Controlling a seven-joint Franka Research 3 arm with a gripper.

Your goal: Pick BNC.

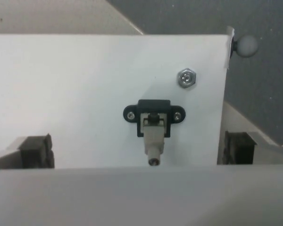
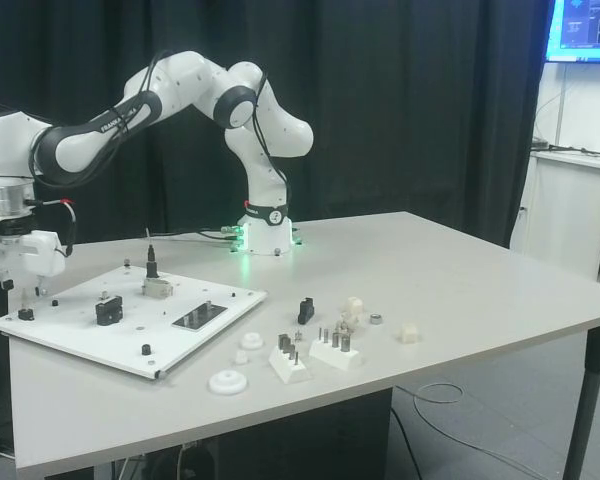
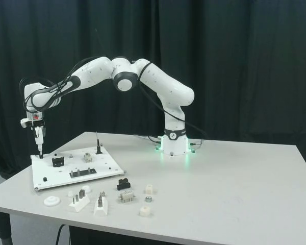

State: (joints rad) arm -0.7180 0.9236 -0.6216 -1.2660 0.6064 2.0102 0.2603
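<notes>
My gripper [image 1: 137,150] hangs open over the left end of the white board [image 1: 61,94], its black fingertips [image 1: 37,150] spread wide with nothing between them. Directly below it on the board, a small grey plug [image 1: 153,139] sits in a black screwed-down mount [image 1: 153,109]. A hex nut [image 1: 187,78] is beside the mount and a grey ball knob [image 1: 246,45] sticks out past the board's corner. In the first room view the gripper [image 2: 16,288] hovers above the board's [image 2: 70,325] far left corner. I cannot tell which part is the BNC.
The board also carries a tall black post [image 2: 151,262], a grey block [image 2: 158,289] and a black block [image 2: 108,312]. Loose on the table lie two white holders with pins [image 2: 290,362], a black part [image 2: 306,310], a white cube [image 2: 409,332] and a white gear [image 2: 225,381].
</notes>
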